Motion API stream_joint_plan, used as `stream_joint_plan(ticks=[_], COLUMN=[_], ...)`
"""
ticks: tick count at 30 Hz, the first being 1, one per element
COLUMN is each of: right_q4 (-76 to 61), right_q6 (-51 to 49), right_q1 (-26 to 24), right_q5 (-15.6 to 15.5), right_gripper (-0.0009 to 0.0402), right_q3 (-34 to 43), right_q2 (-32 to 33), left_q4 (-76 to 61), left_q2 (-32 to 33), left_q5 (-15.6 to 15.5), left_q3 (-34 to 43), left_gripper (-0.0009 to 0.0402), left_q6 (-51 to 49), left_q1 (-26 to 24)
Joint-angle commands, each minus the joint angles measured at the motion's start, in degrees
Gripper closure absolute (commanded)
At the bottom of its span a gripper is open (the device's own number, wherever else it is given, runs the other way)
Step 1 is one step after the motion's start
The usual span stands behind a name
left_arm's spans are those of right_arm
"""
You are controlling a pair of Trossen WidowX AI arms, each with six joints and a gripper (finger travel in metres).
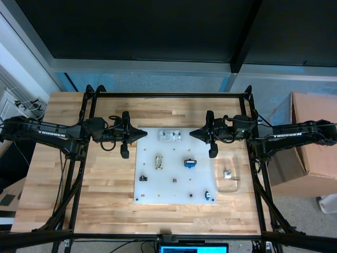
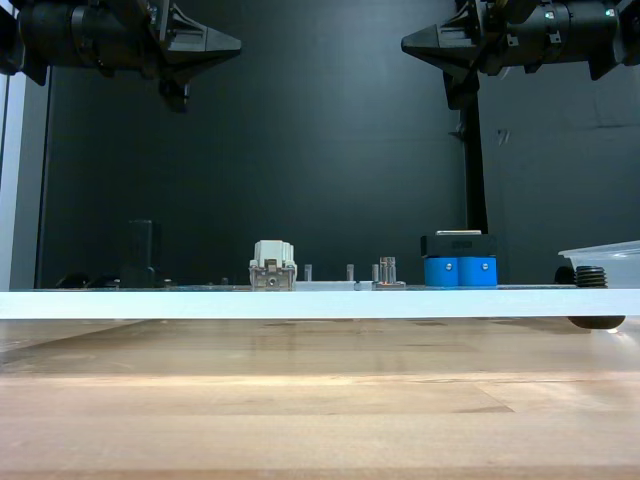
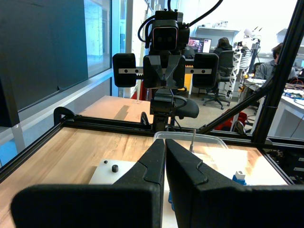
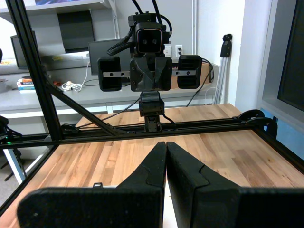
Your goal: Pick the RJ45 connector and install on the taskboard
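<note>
The left arm [image 1: 47,132] reaches in from the table's [image 1: 95,200] left edge, its far end cut off by the frame. The left gripper [image 1: 143,134] hangs high above the rear left edge of the white task board [image 1: 158,190], fingers pressed together with nothing between them. On the board stand a grey-white housing [image 1: 159,162], a blue block [image 1: 189,163] and a clear fixture [image 1: 170,136] near the rear edge; the smaller dark fittings are too small to identify. The right gripper [image 1: 191,133] faces the left one from the board's rear right, equally high, its fingers likewise closed and empty. Just off the board's right edge sits a clear tray [image 1: 235,185], and in it lies a small pale piece that appears to be the RJ45 connector [image 1: 228,173], lying free and well apart from both grippers; its orientation cannot be made out. From table height the tray [image 2: 605,250] is cut off at the frame edge and the connector cannot be made out. A cardboard box [image 1: 310,137] stands beyond the table's right side, partly out of frame.
</note>
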Motion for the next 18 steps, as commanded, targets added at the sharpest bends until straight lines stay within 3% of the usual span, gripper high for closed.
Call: stream_joint_plan(ticks=[1, 12, 14, 18], right_q4=[0.02, -0.09, -1.14, -12.87], right_q6=[0.42, 0.55, 1.84, 0.44], right_q1=[0.02, 0.0, 0.02, 0.22], right_q5=[0.02, 0.15, 1.9, 1.86], right_gripper=[0.0393, 0.0393, 0.0394, 0.0393], right_q3=[0.02, 0.02, 0.09, 2.97], right_q2=[0.02, 0.02, -0.24, -2.54], left_q4=[0.02, 0.0, 0.02, 0.0], left_q2=[0.0, 0.0, 0.0, 0.0], left_q5=[0.0, 0.0, 0.0, 0.0], left_q3=[0.0, 0.0, 0.0, 0.0], left_gripper=[0.0393, 0.0393, 0.0393, 0.0393], left_q6=[0.0, 0.02, 0.02, 0.0], left_q1=[0.02, 0.02, 0.02, 0.02])
